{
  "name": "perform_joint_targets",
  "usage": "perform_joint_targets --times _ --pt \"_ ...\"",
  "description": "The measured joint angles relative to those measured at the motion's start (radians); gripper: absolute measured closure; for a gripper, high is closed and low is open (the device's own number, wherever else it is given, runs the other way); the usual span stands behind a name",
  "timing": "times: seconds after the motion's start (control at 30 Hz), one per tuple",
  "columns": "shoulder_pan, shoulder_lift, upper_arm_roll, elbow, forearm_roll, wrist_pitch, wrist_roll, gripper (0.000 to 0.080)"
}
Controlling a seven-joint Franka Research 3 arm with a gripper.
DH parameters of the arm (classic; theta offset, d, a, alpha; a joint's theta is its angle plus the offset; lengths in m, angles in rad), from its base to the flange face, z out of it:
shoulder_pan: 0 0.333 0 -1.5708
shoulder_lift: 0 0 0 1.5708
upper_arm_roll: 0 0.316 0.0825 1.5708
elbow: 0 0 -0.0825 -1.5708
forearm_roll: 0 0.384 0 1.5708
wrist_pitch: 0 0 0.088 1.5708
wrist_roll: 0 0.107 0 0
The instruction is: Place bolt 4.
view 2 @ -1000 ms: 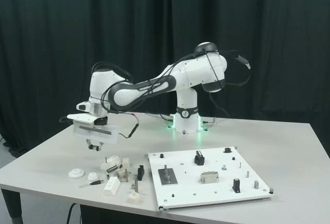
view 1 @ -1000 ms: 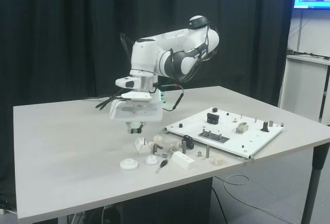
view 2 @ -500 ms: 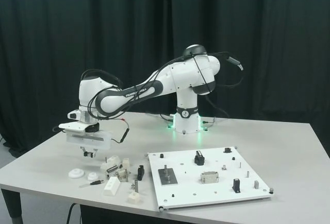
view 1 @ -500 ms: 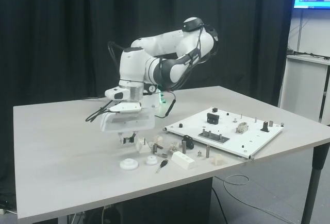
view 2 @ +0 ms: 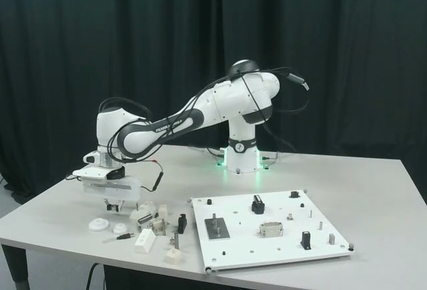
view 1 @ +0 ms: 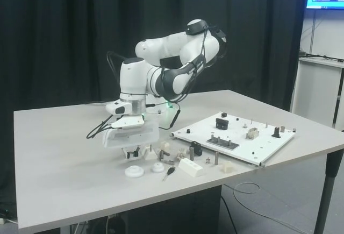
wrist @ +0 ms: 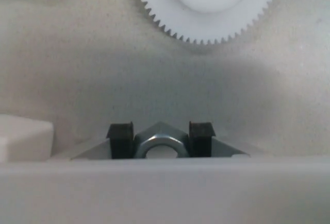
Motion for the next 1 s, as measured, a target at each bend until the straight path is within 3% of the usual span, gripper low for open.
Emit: perform_joint_targets --times 0.53,0.83,0.87,1.0 --pt "-0.05 0.0 0.041 0.05 -0.001 0.009 -0.002 0.0574" --pt "-0.059 -0.001 0.039 0.064 -0.004 0.01 -0.001 0.0574" --pt "-0.059 -0.002 0.037 0.066 -0.006 0.01 0.0 0.0084" --pt "-0.058 -0.009 0.027 0.072 -0.016 0.005 0.006 0.0084"
